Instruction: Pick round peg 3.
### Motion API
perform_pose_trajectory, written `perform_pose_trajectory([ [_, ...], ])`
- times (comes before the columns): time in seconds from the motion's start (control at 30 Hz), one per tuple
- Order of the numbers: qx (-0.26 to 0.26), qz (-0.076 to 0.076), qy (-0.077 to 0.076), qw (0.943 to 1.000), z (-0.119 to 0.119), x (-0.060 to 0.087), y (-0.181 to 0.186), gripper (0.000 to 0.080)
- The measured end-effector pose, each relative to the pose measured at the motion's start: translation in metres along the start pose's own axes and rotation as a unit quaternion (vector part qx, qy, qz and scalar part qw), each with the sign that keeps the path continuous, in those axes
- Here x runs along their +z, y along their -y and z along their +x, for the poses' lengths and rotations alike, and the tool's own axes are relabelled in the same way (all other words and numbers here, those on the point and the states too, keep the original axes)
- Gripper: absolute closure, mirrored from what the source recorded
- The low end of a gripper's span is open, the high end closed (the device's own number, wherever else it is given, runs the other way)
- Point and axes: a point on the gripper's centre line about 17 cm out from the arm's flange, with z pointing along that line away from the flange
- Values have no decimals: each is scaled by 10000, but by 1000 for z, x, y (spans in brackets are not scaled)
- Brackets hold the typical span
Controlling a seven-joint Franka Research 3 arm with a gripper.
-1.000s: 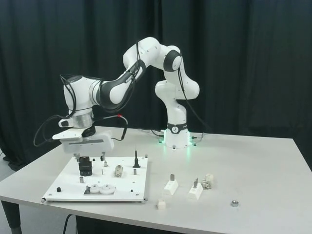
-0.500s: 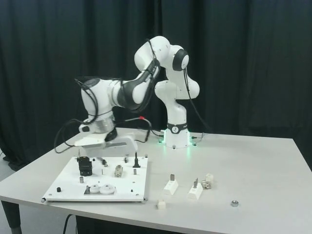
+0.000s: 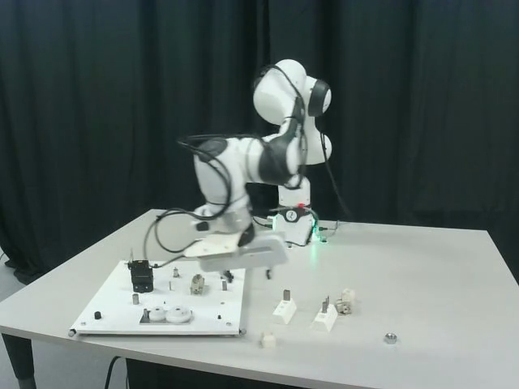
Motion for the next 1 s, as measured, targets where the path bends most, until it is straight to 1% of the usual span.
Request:
perform_pose_trajectory([
  [0.13, 56, -36, 101, 9999, -2, 9, 34, 3],
  [0.37, 168, -201, 299, 9992, -11, 27, 84, 3],
  [0.5, 216, -283, 348, 9988, -15, 39, 108, 3],
  [0.67, 275, -372, 333, 9984, -20, 54, 135, 3],
  [0.77, 287, -424, 292, 9983, -23, 62, 148, 3],
  [1.0, 235, -509, 107, 9984, -28, 76, 168, 3],
])
